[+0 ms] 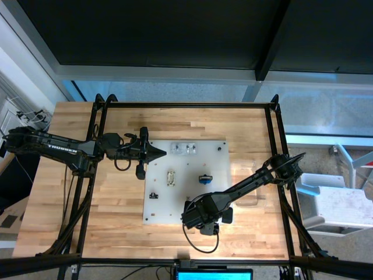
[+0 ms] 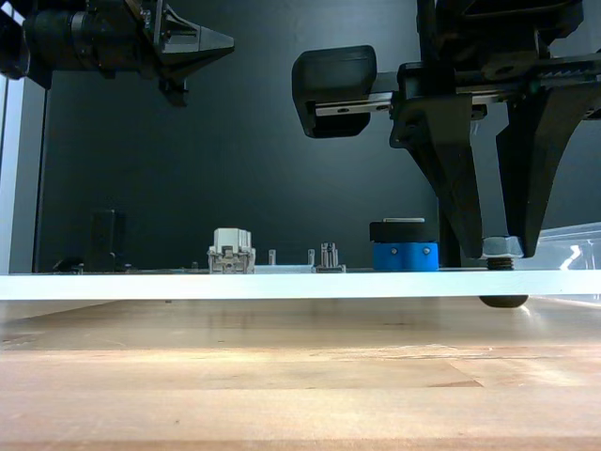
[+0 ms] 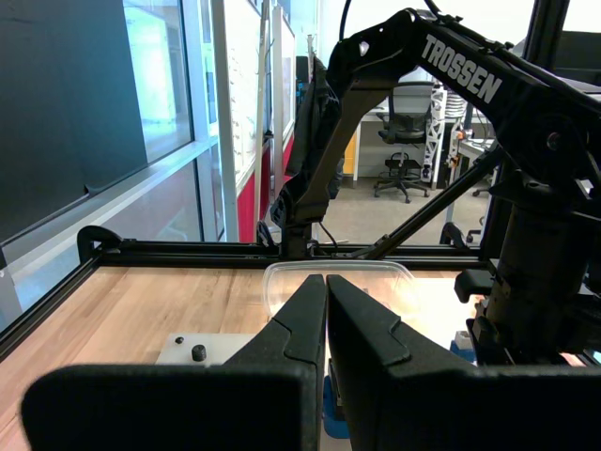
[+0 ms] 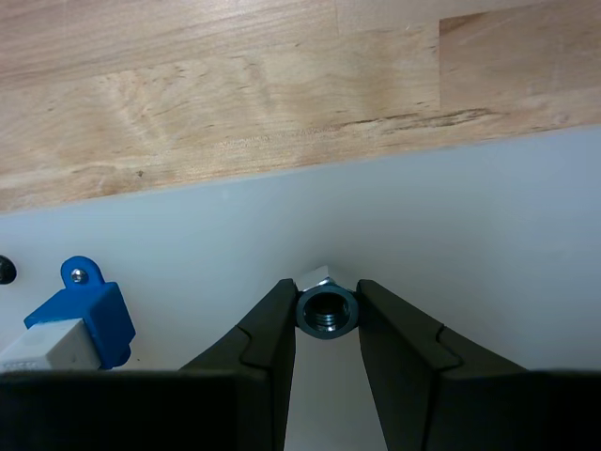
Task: Pick the M12 fastener and fasten on the M12 threads
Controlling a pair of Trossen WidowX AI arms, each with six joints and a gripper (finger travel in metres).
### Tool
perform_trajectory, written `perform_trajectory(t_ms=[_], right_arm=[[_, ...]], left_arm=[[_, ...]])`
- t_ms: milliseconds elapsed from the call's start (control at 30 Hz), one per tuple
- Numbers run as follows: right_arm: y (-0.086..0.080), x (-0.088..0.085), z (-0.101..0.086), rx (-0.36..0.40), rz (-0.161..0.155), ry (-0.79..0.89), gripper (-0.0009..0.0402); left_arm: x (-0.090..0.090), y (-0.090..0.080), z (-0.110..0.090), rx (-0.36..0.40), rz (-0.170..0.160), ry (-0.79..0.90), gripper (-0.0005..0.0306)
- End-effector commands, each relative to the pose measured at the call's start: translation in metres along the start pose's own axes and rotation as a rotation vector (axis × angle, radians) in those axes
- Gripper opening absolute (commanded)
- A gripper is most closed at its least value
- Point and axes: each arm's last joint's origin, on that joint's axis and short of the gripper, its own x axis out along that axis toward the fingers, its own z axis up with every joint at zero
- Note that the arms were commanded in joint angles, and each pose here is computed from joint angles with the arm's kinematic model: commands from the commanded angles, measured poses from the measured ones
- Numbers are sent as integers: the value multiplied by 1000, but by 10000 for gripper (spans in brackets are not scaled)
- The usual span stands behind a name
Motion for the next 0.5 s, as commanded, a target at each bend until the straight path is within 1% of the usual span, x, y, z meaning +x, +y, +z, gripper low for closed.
perform_trajectory(t_ms=[33, 500], right_arm=[[0, 2, 1, -1, -3, -1, 0], [2, 2, 3, -4, -5, -2, 0]], left_arm=[[0, 0, 0, 0, 0, -1, 0], [0, 0, 0, 0, 0, -1, 0]])
